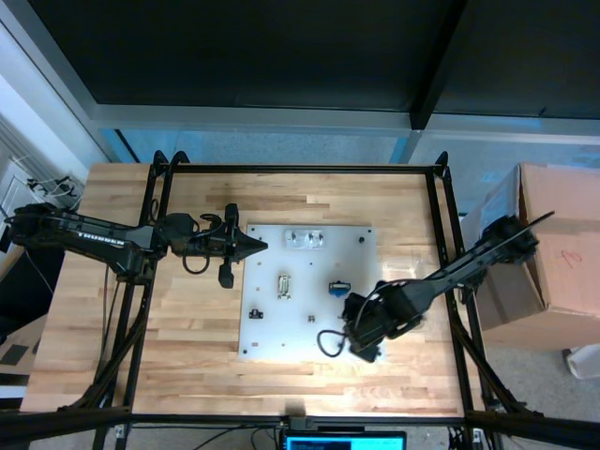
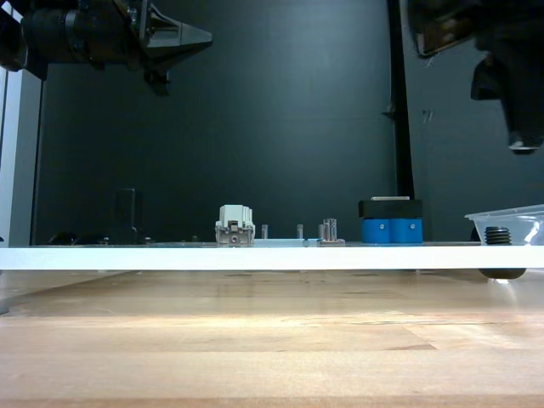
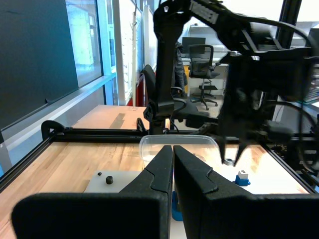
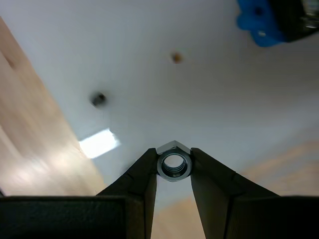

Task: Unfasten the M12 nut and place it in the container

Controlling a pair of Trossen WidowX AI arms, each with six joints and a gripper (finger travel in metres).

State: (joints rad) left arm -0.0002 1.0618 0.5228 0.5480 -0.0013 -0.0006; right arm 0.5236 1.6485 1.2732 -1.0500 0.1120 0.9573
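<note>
M12 nut is off its stud: held flat, bore facing the wrist camera, pinched between the 2 fingertips of the right gripper. Claw is narrow, clamped on 2 opposite flats, probably so the nut can't roll out. Stud shows bare black ribs in the low view, so unthreading looks done.

Right gripper hangs well above the stud, pointing down at the white board. That height should clear the container wall on the way over.

Container is the clear tray just behind the stud. No nut visible in it. Judged step: carry and drop; the move is short, then open over the tray. Risk: a release too close to the rim, with the nut bouncing off.

Blue block sits on the board left of the stud.

Left gripper is far left of the stud, high off the board's left edge, pointing toward the stud. Its 2 fingers are pressed together on nothing, out of the way.
</note>
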